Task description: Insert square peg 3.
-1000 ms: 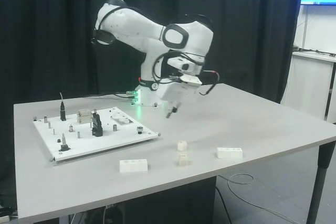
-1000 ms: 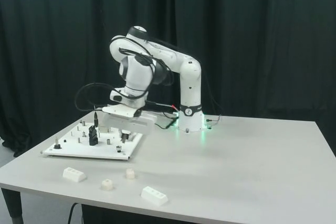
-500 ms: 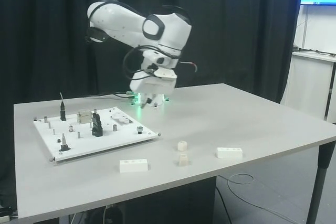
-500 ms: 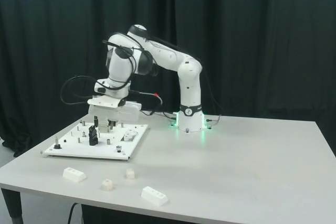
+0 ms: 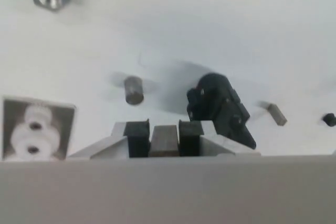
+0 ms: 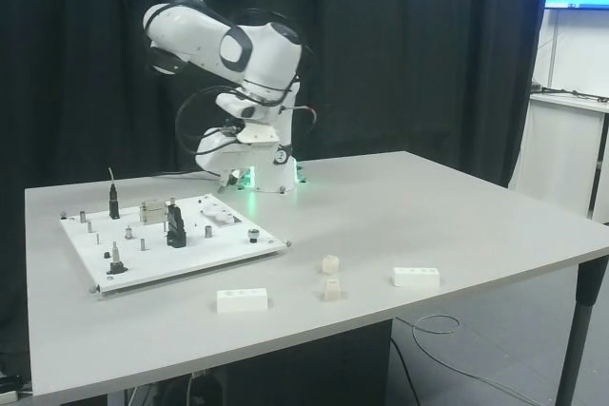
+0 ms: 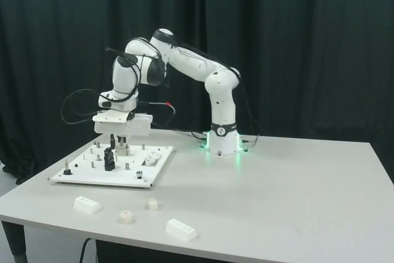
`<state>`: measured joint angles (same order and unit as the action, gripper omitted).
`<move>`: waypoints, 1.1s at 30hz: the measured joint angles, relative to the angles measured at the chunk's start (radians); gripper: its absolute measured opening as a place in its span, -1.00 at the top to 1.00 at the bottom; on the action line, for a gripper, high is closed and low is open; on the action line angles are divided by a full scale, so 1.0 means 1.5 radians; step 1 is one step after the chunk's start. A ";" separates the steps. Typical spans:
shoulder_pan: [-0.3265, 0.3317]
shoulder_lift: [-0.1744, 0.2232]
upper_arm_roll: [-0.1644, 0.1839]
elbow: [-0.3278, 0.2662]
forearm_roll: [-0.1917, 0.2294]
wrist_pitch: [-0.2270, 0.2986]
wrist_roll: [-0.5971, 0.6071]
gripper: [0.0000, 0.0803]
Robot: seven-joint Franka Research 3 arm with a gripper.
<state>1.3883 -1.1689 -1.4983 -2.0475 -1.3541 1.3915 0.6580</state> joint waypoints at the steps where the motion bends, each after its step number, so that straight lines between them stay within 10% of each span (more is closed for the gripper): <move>1: -0.007 -0.001 0.001 -0.001 0.001 0.000 -0.008 0.72; 33: -0.235 -0.011 0.033 -0.059 0.033 0.033 -0.154 0.72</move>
<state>1.0356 -1.1853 -1.4485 -2.1367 -1.3049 1.4412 0.4271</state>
